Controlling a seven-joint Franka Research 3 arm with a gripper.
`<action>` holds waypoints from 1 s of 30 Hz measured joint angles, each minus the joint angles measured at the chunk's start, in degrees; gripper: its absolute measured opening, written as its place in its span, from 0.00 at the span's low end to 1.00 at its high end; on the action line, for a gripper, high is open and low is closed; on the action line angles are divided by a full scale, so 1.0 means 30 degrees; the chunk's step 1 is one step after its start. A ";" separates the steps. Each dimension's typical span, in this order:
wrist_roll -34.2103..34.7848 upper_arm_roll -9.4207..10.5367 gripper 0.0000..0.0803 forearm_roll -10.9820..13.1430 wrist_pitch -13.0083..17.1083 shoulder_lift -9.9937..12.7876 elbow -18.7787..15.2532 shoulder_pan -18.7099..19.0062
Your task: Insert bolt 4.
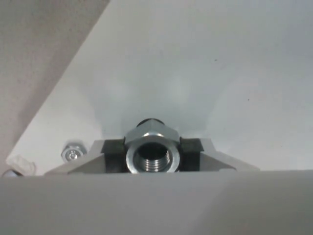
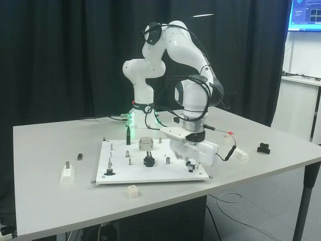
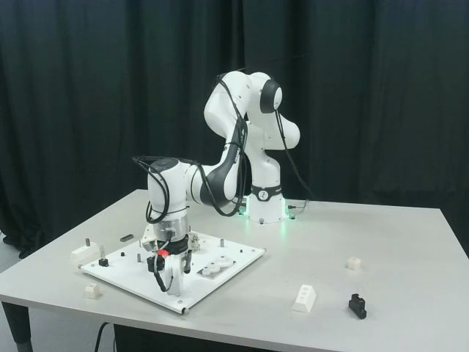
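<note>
Wrist view: hand [image 1: 152, 155] pinching the bolt [image 1: 151, 149] by its hex head, low over the white board [image 1: 205, 73] on the bench [image 2: 45, 140]. Picked up; seating in its hole appears not yet done.

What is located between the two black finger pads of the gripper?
In the wrist view, a threaded metal bolt piece sits between the black pads of the gripper, which clamp its hexagonal sides above the white board.

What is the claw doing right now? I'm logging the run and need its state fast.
Claw: shut on the bolt, black pads pressing on the hex head from both sides, above the white board.
</note>
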 joint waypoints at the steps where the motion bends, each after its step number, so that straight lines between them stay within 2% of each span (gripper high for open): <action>1: -0.0003 0.0000 0.28 0.0000 0.0000 0.0000 0.0000 0.0000; 20: -0.0009 -0.0075 0.28 0.0000 0.0197 -0.0015 -0.0052 -0.0018; 21: -0.0010 -0.0098 0.84 0.0000 0.0208 -0.0031 -0.0052 -0.0018; 26: -0.0130 -0.0221 0.84 0.0000 0.0213 -0.0240 -0.0037 -0.0018; 27: -0.0179 -0.0238 0.96 0.0000 0.0211 -0.0314 -0.0037 -0.0018; 30: -0.0256 -0.0254 0.96 0.0000 0.0157 -0.0541 -0.0037 -0.0018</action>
